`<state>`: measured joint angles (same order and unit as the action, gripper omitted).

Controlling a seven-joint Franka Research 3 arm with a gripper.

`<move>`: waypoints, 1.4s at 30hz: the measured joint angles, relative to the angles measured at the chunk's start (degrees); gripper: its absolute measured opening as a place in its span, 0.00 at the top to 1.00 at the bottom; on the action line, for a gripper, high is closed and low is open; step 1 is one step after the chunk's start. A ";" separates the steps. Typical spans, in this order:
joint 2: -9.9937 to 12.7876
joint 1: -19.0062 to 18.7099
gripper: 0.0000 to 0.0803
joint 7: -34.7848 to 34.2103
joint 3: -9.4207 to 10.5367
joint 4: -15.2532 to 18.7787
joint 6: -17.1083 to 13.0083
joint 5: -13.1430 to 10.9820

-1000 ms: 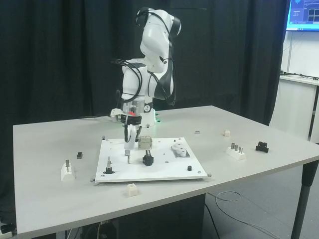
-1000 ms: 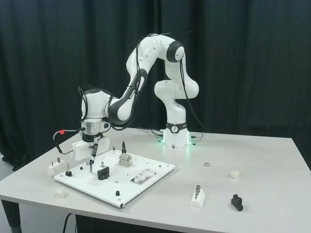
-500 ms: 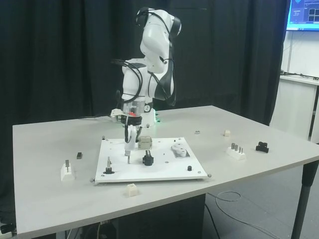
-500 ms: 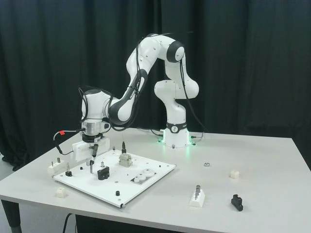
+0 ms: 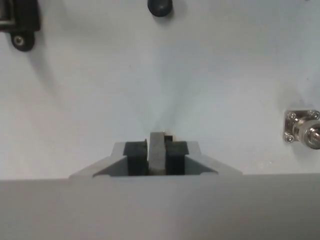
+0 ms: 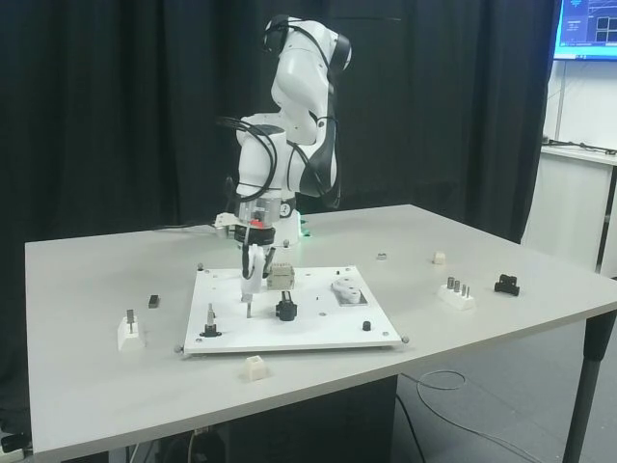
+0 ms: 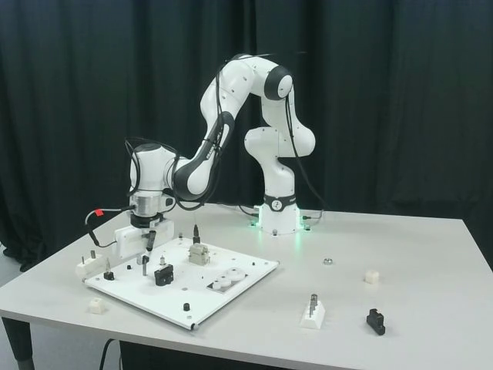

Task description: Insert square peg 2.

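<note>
On the white board (image 6: 318,328), the tool (image 5: 157,162) grips a grey peg (image 5: 157,150).

Black curtains (image 7: 400,100) behind grey table (image 7: 416,262)

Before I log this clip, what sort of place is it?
Probably a robotics lab test cell: a white arm bolted to a grey table, a white board of fixtures, black curtains behind, and a monitor at one side.

Both room views are evenly bright under overhead light, the black curtain (image 7: 400,100) staying dark; soft shadows fall beneath things on the worktop (image 6: 87,289); the wrist view looks soft, with dim shadows on the white board (image 5: 200,75).
</note>
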<state>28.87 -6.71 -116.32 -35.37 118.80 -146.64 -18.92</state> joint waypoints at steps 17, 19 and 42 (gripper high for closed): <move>-0.14 0.00 0.91 0.00 0.03 0.00 0.59 -0.51; -0.17 0.00 0.91 0.00 0.03 0.00 0.70 -0.58; -0.23 0.00 0.91 0.00 -0.05 0.00 1.17 -0.62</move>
<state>28.64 -6.71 -116.32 -35.42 118.79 -145.47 -19.54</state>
